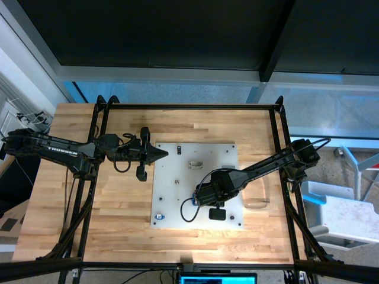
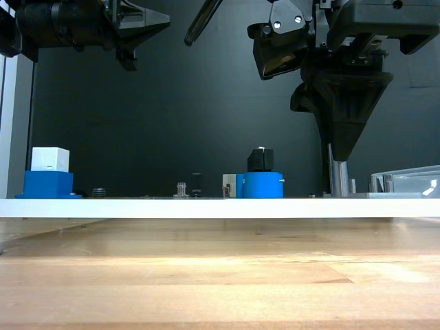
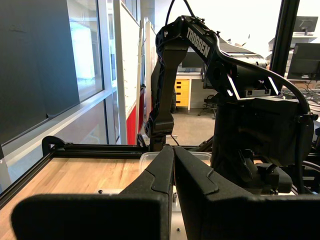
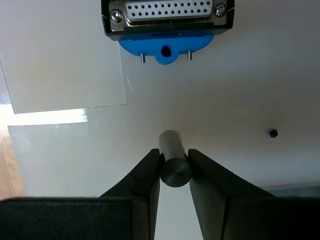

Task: Pick the 16mm cylinder and place it in the taskboard

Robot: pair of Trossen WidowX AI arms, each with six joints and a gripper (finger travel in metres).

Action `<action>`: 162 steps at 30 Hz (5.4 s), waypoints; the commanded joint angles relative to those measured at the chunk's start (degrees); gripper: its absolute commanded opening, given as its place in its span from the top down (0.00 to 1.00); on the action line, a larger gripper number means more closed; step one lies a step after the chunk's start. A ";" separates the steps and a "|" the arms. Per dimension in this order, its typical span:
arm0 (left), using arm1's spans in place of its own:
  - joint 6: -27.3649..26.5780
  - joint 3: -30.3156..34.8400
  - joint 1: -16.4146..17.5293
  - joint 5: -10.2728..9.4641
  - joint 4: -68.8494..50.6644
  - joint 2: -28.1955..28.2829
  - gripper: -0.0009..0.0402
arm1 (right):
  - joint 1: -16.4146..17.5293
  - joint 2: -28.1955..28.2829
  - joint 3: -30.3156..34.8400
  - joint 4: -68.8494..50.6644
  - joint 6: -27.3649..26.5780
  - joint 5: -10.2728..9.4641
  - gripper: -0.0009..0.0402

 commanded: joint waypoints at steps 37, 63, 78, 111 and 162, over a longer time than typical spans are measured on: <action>0.02 0.00 0.00 0.00 0.02 0.02 0.98 | 0.00 -0.76 -2.60 1.86 0.09 0.57 0.91; 0.02 0.00 0.00 0.00 0.02 0.02 0.98 | 0.02 -0.13 -3.72 3.65 -0.57 0.52 0.91; 0.02 0.00 0.00 0.00 0.02 0.02 0.98 | 0.00 -0.02 -4.46 4.92 -0.59 0.57 0.91; 0.00 0.00 0.00 0.00 0.02 0.02 0.98 | 0.02 -0.04 -4.92 5.64 -0.35 0.04 0.61; 0.02 0.00 0.02 0.00 0.02 0.02 0.98 | 0.48 -10.93 -4.90 -0.07 1.07 0.04 0.41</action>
